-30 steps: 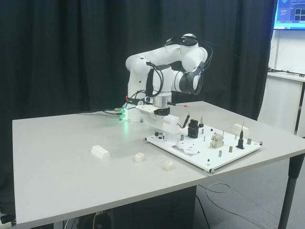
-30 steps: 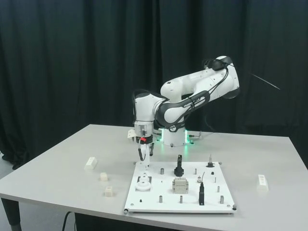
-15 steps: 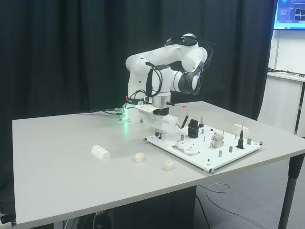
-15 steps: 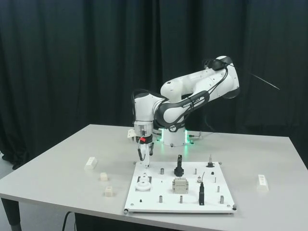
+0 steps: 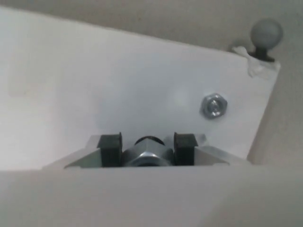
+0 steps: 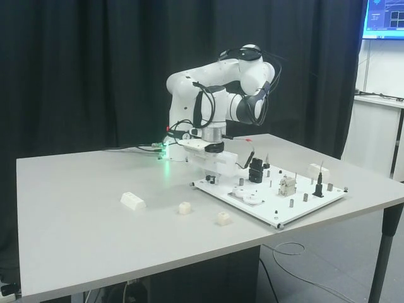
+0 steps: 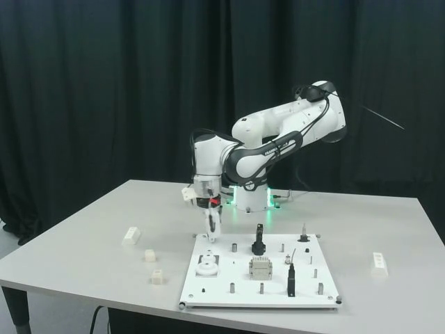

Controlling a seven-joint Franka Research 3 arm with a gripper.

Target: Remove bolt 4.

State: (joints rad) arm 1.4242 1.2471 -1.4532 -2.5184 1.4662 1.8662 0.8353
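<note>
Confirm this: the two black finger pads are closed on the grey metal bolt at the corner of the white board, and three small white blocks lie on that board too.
Wrong on the blocks. The second room view shows the three small white blocks on the grey table, off the white board. The wrist view shows the black finger pads closed on the grey metal bolt, as stated.

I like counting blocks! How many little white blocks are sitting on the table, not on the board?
4: three left of the board, a long one and two small cubes, and one right of it.
</note>
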